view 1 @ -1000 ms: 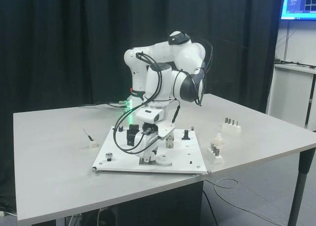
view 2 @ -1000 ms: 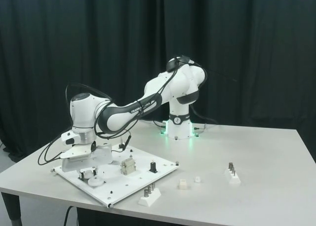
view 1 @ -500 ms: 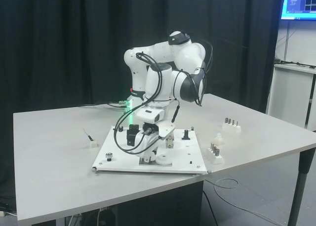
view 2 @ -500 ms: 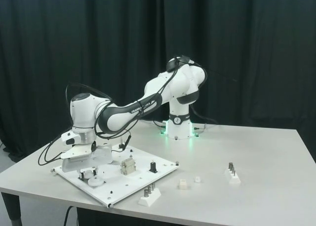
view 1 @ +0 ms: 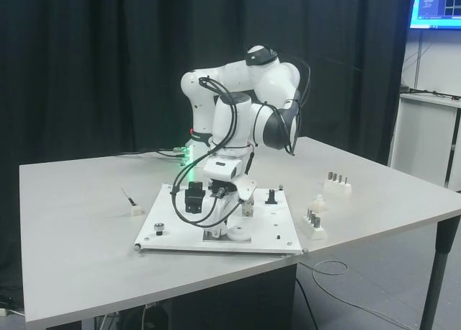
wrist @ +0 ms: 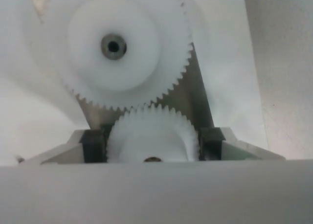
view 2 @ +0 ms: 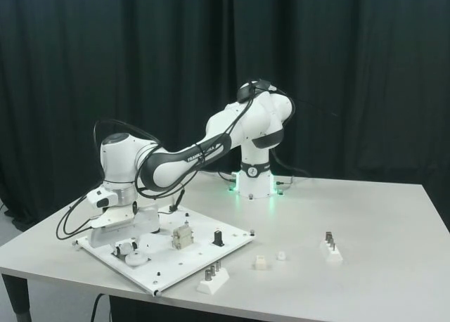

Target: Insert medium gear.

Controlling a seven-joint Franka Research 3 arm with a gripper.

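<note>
On the grey counter (view 1: 72,222) lies a white board (view 1: 180,218), and the white arm (view 2: 183,157) bends down over its near left part. The hand (wrist: 152,145) grips the smaller white gear (wrist: 151,136) between its black fingertips (wrist: 93,145), low over the board. Its teeth mesh with a larger white gear (wrist: 115,48) just beyond it. Farther right on the counter stand small white peg blocks (view 2: 212,280).

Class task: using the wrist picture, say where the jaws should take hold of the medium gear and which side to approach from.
Grip the medium gear across its toothed rim, one black pad on each opposite flank, coming straight down from above. It lies flat with its bore upward, and the large gear meshes on one side, so only the two free flanks are open.
</note>
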